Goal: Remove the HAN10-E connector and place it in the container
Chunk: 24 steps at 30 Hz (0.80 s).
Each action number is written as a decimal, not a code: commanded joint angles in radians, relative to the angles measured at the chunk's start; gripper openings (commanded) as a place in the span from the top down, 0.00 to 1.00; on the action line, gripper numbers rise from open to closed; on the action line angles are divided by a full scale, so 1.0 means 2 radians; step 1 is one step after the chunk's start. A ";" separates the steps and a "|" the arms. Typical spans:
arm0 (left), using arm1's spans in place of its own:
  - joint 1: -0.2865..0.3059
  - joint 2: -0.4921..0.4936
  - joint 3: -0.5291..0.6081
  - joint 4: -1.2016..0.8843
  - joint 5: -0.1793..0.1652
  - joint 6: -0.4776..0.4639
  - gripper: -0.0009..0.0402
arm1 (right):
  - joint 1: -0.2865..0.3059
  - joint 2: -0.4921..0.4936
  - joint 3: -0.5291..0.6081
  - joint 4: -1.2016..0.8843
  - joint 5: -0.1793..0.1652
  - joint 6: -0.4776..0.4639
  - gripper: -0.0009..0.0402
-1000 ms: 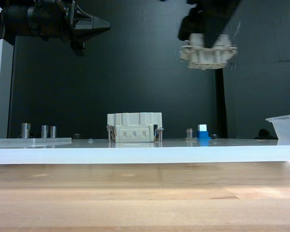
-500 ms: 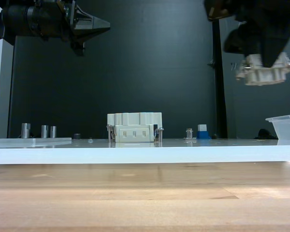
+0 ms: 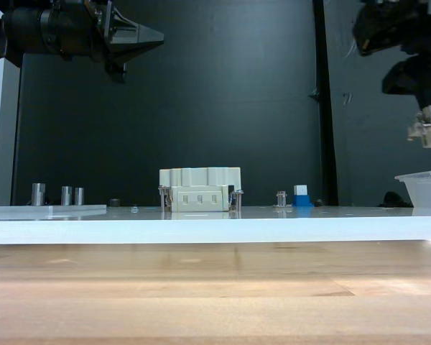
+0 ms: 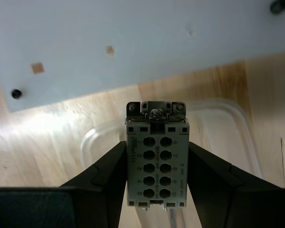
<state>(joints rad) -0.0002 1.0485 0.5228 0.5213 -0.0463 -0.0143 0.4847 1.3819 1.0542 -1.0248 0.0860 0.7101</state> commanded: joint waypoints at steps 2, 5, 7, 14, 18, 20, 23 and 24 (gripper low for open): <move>0.000 0.000 0.000 0.000 0.000 0.000 0.98 | 0.009 -0.017 -0.021 0.000 0.001 0.025 0.93; 0.000 0.000 0.000 0.000 0.000 0.000 0.98 | 0.014 -0.031 -0.040 0.002 0.001 0.043 0.93; 0.000 0.000 0.000 0.000 0.000 0.000 0.98 | 0.021 -0.038 -0.053 0.004 0.001 0.056 0.93; 0.000 0.000 0.000 0.000 0.000 0.000 0.98 | 0.047 -0.053 -0.098 0.028 0.001 0.100 0.93; 0.000 0.000 0.000 0.000 0.000 0.000 0.98 | 0.058 -0.053 -0.120 0.046 0.010 0.121 0.93; 0.000 0.000 0.000 0.000 0.000 0.000 0.98 | 0.063 -0.053 -0.129 0.055 0.014 0.132 0.93; 0.000 0.000 0.000 0.000 0.000 0.000 0.98 | 0.064 -0.053 -0.141 0.067 0.014 0.140 0.93; 0.000 0.000 0.000 0.000 0.000 0.000 0.98 | 0.064 -0.053 -0.145 0.071 0.014 0.140 0.93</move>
<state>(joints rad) -0.0002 1.0485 0.5228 0.5209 -0.0460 -0.0143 0.6128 1.2743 0.7731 -0.8932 0.1131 0.9909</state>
